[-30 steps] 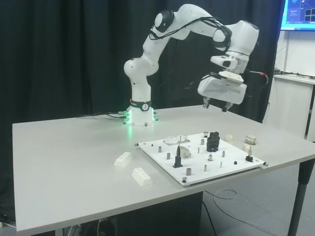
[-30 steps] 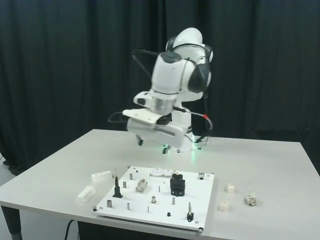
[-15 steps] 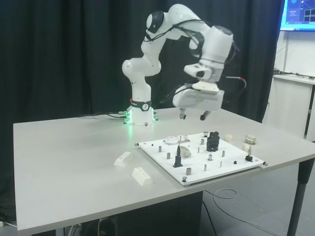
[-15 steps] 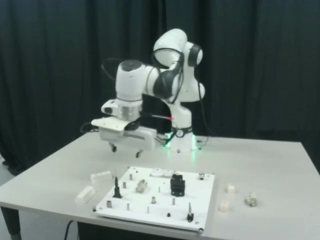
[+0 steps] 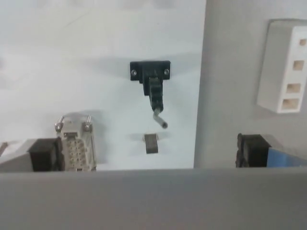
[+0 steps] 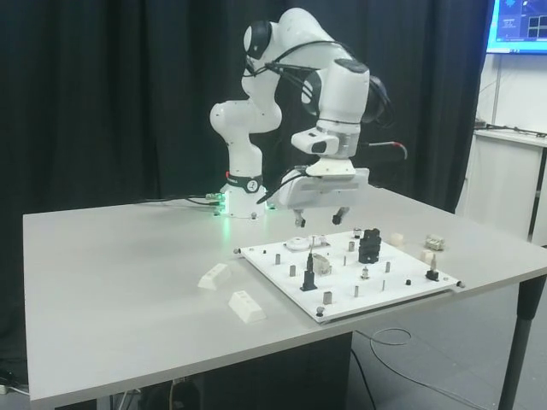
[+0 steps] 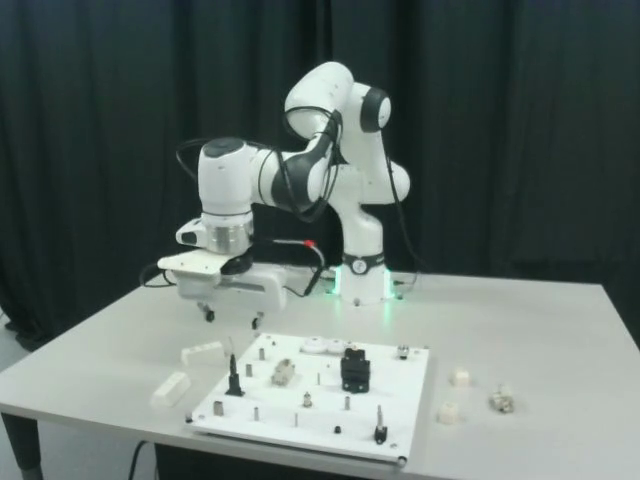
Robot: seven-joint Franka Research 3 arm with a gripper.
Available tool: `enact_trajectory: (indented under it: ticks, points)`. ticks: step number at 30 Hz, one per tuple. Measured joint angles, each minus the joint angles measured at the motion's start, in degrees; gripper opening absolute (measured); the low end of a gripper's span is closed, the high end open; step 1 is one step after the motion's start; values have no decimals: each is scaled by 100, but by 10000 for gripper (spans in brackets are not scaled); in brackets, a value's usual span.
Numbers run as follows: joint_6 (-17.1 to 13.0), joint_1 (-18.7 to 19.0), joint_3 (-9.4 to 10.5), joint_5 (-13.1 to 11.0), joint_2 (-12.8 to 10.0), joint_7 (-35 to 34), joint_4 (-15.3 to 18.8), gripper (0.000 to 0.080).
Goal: Remove USB.
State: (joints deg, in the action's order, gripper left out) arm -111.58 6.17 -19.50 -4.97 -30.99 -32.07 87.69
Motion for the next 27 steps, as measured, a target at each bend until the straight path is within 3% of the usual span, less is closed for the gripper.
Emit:
enact_trajectory:
  ticks: [6, 27]
  points:
    - [-206, -20, 0, -139, 0, 47, 165, 800]
    - [-1144, -20, 1, -260, -4, 114, 798, 800]
